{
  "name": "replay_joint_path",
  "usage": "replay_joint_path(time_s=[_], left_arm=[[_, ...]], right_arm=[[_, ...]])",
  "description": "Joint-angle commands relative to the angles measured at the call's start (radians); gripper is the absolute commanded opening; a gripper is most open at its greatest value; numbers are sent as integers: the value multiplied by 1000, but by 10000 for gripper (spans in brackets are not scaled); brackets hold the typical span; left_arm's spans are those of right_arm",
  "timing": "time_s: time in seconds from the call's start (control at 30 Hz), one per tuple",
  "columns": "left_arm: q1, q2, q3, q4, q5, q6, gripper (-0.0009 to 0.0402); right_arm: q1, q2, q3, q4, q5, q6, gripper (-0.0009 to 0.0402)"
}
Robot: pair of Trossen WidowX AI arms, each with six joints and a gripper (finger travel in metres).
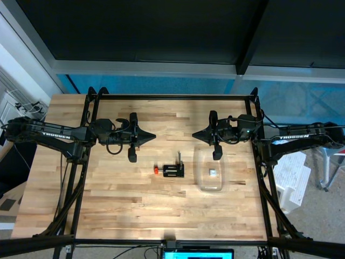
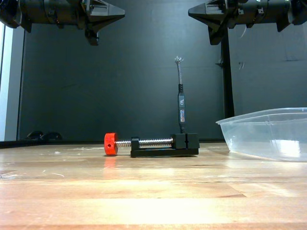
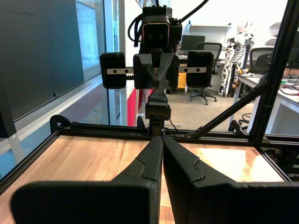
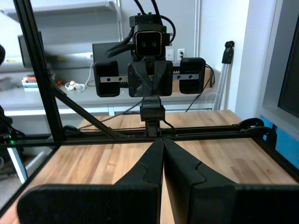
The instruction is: Pick the usb-c connector and install on the hub
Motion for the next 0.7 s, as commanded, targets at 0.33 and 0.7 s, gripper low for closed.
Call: replay_joint_path(time_s=[0.33, 0.7], left_arm=[[0, 0, 0, 0, 0, 0, 0], [0, 0, 0, 0, 0, 0, 0]], right_arm=[[0, -11, -32, 33, -20, 19, 0], [0, -11, -32, 33, -18, 21, 0]])
